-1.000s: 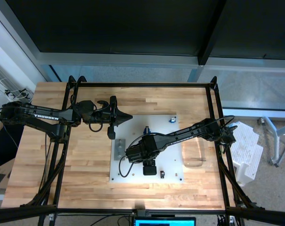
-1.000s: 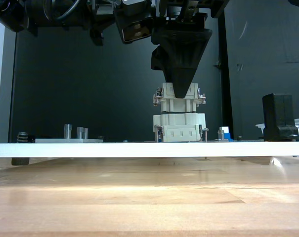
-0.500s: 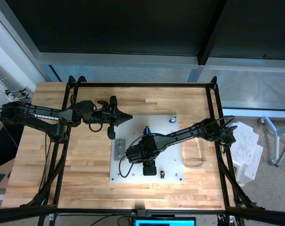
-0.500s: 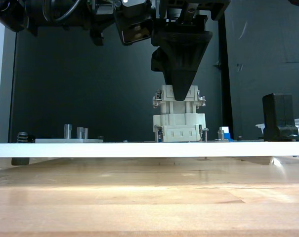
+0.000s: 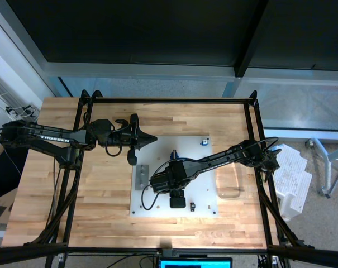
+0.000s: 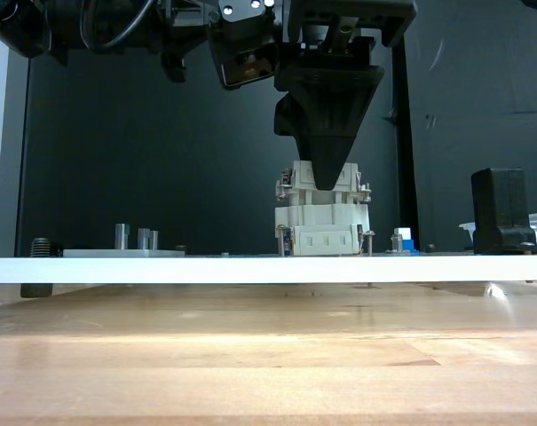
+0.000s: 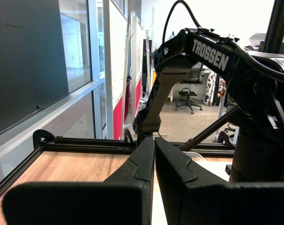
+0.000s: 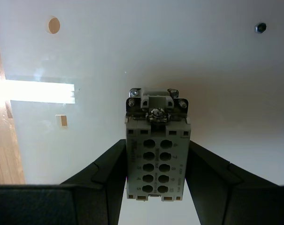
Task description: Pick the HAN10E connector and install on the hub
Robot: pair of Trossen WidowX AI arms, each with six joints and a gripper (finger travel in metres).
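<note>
Upright atop hub (image 6: 322,229), beige ten-hole connector (image 8: 155,159)

From above, the HAN10E connector (image 6: 295,188) sits on the hub (image 6: 323,232) at 6 o'clock of the board (image 5: 205,173), clasped by the right gripper (image 6: 326,183) above it. The metal block (image 5: 141,177) lies at 9, the blue part (image 5: 173,153) at 12 and the black part (image 5: 194,207) at 5. The left gripper (image 5: 153,138) hangs at 11, over the board's far edge.

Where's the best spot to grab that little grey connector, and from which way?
Pinch the HAN10E connector by its two long flat sides, coming straight down from above, as the right gripper does. Its short ends carry bumpy metal screws, and the hub sits underneath. The left gripper sits shut, far off.
</note>
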